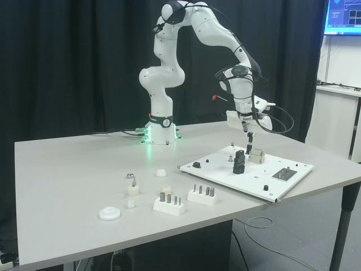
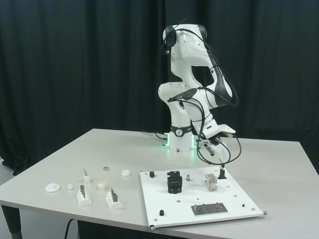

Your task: Insert USB.

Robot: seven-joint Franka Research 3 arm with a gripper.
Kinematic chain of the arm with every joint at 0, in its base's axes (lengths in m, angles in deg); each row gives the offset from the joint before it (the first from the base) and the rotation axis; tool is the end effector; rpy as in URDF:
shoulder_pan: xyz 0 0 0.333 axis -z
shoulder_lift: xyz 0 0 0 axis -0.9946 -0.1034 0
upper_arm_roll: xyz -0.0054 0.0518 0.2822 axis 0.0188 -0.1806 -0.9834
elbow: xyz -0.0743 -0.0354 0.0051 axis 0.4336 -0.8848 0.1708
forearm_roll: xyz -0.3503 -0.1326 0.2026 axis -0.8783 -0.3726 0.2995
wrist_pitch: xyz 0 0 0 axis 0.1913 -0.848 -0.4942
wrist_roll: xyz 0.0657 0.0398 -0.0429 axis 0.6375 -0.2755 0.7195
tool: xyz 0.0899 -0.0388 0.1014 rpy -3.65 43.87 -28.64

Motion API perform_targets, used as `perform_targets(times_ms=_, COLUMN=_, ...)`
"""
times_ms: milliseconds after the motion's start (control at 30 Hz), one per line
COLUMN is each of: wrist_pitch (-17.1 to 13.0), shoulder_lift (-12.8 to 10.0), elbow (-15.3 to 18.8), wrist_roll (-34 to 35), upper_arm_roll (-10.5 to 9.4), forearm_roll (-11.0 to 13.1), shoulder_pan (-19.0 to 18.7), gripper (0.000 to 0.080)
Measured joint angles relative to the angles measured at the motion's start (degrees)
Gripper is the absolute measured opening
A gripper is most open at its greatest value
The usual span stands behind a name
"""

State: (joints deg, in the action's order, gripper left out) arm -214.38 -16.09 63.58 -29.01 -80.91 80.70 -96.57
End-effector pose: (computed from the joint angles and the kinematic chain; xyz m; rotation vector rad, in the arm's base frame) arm 0.4452 0.2135 0.1695 -2.2079 -1.5499 -0.1369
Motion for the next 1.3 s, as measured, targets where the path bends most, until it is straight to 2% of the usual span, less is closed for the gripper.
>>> perform_targets(times_ms=967, wrist_pitch=0.47, shoulder_lift=0.2, elbow=0.28, wrist_roll=0.66, upper_arm_roll=-0.03, forearm_roll=-0.32, shoulder_pan=-0.76, gripper=0.0088)
perform_targets(times_ms=1300, wrist_pitch=-1.04, shoulder_lift=0.02, elbow=0.67, wrist_roll=1.01, upper_arm_roll=-0.03, forearm_roll=-0.31, shoulder_pan=-1.24, gripper=0.0088)
